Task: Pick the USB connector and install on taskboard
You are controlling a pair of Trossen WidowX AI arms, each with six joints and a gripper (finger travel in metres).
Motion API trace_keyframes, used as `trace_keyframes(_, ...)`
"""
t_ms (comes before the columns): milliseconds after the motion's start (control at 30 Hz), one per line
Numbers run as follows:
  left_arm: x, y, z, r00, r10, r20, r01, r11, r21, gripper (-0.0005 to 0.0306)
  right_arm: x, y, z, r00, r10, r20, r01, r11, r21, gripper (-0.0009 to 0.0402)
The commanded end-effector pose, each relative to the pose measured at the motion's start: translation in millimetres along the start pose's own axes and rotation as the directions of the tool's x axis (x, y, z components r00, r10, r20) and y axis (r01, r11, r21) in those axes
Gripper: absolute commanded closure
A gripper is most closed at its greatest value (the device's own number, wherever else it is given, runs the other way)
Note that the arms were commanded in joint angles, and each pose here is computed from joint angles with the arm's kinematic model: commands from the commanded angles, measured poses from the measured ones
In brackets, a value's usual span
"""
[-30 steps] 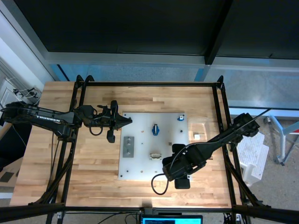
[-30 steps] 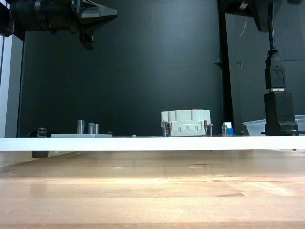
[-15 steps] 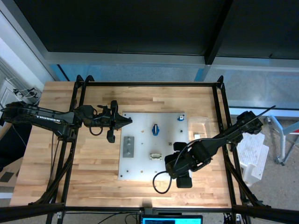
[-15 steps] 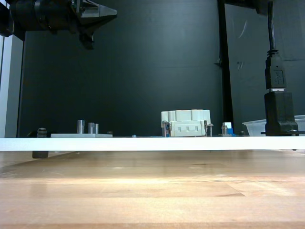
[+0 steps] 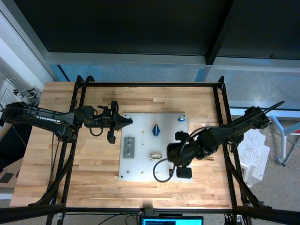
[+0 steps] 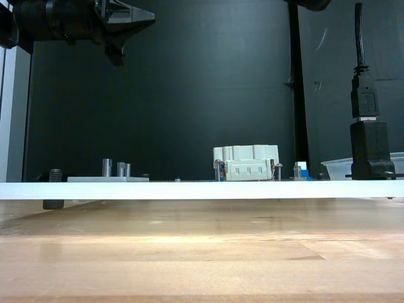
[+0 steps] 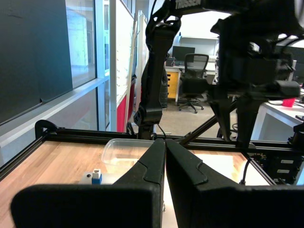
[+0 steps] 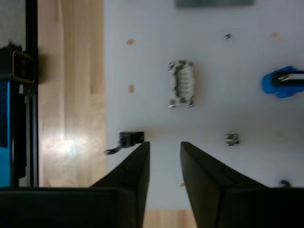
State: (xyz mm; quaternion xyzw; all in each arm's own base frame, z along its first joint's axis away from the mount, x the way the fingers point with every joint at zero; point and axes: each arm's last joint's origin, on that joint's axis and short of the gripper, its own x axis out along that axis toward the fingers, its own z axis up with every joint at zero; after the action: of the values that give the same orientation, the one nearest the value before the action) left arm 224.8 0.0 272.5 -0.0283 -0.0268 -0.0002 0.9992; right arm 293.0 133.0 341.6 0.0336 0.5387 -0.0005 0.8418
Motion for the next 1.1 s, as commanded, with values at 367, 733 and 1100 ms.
trace_keyframes(367,0.0,0.1,0.0,1.0,0.0,0.0,0.0,1.0,0.0,0.03,-12.0,-60.1,7.2,0.992,-0.023,0.128,0.022,1.0,0.012,0.0392)
trace_keyframes(733,0.0,0.0,0.0,1.0,0.0,0.0,0.0,1.0,0.0,0.03,-21.2,-103.4,-15.4,0.954,-0.034,0.297,0.036,0.999,0.0,0.0393)
trace_keyframes(1100,0.0,0.1,0.0,1.0,0.0,0.0,0.0,1.0,0.0,0.03,-22.7,-126.4,-30.6,0.838,-0.057,0.543,0.056,0.998,0.019,0.0393)
